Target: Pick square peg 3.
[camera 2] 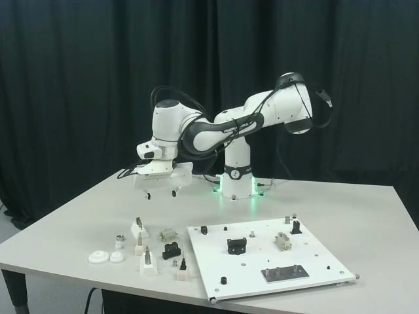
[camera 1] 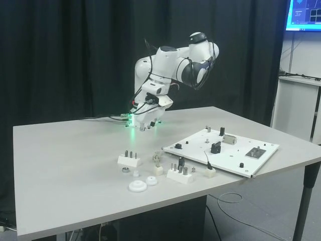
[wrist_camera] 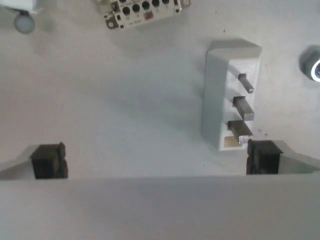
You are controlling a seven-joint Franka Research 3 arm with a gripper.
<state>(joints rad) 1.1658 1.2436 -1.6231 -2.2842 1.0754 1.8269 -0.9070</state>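
Gripper hangs wide open above the white peg holder.

Black curtains hang behind the grey table; perhaps a screen beside.

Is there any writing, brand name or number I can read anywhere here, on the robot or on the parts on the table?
None can be read.
Dark lettering on the robot's forearm: too small to read.
Small marks on the white connector block in the wrist view: blurred, unreadable.
Screen at the corner of the first room view: lines only, nothing legible.
White peg holder: no text.
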